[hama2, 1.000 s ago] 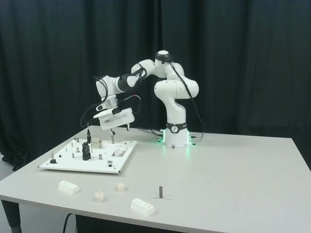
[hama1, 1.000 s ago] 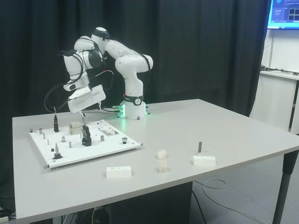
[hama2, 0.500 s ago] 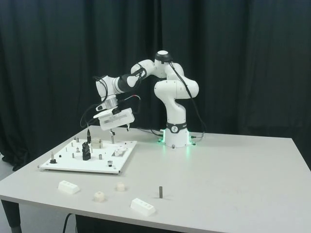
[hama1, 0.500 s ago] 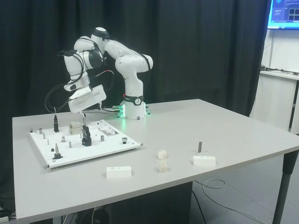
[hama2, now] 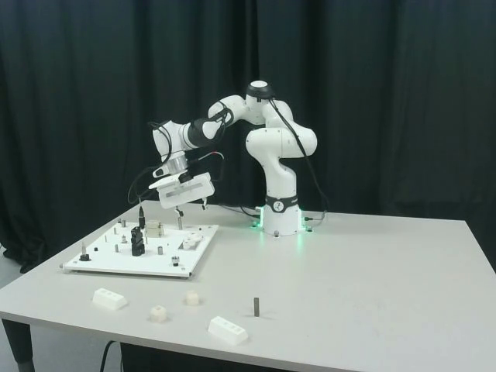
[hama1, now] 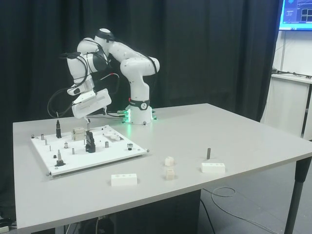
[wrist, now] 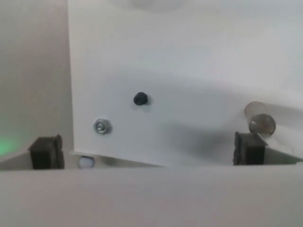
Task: Insert round peg 3.
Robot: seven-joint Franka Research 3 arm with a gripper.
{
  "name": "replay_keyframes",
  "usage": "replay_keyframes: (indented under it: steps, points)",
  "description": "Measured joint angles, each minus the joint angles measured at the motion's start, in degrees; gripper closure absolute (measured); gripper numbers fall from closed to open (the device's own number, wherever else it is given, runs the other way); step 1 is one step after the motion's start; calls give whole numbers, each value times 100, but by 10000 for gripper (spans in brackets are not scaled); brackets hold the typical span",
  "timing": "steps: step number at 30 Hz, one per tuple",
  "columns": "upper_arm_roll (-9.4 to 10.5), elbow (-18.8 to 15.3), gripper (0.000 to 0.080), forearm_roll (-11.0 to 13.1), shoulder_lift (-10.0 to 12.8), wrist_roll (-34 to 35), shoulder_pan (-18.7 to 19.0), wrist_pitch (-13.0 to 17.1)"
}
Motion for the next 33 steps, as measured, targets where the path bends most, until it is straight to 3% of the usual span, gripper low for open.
replay_keyframes:
  steps: [16,33]
  points:
    - [-55,18,3,-35,0,0,72,199]
    - [-59,24,3,-68,5,0,65,194]
